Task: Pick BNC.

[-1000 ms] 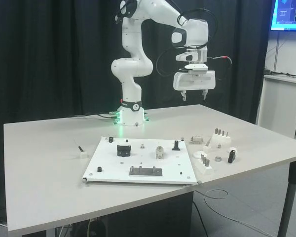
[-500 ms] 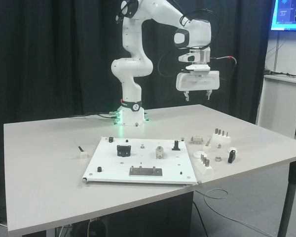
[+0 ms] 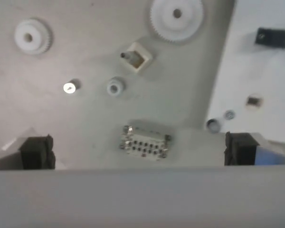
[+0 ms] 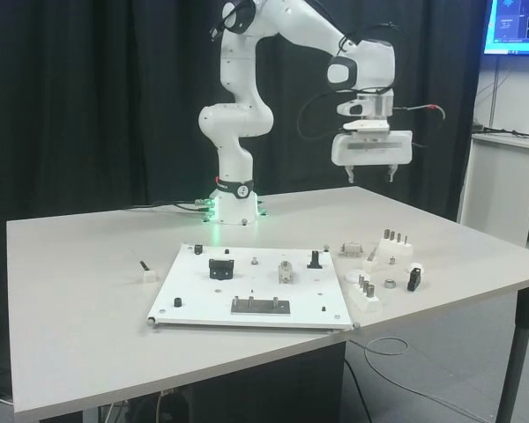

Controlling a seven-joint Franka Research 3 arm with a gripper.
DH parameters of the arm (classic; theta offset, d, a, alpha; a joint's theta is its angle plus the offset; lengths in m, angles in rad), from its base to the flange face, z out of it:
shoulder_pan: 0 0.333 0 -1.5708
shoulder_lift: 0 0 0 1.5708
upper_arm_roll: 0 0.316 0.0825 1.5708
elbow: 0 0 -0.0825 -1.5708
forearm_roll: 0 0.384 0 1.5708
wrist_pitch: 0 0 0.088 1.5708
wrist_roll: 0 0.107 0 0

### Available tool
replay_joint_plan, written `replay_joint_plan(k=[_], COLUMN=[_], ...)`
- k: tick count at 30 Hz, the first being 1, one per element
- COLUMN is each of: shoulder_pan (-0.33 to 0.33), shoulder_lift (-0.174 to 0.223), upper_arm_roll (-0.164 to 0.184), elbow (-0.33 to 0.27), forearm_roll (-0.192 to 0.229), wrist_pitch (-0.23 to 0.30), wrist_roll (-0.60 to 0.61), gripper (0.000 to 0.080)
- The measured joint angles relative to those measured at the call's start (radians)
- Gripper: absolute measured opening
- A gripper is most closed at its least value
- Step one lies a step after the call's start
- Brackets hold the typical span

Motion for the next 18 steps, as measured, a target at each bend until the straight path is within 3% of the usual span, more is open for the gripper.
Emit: replay_joint_plan(k=[5, 18], shoulder_pan=[0.004, 0.006], shoulder_lift=[0.023, 0.086], upper_arm_roll=[0.023, 0.055], elbow=[0.008, 0.011], forearm_roll=[0.0, -0.004], wrist_pitch=[0.012, 0.108], wrist_roll=[0.098, 0.284], gripper=[0.08, 0.08])
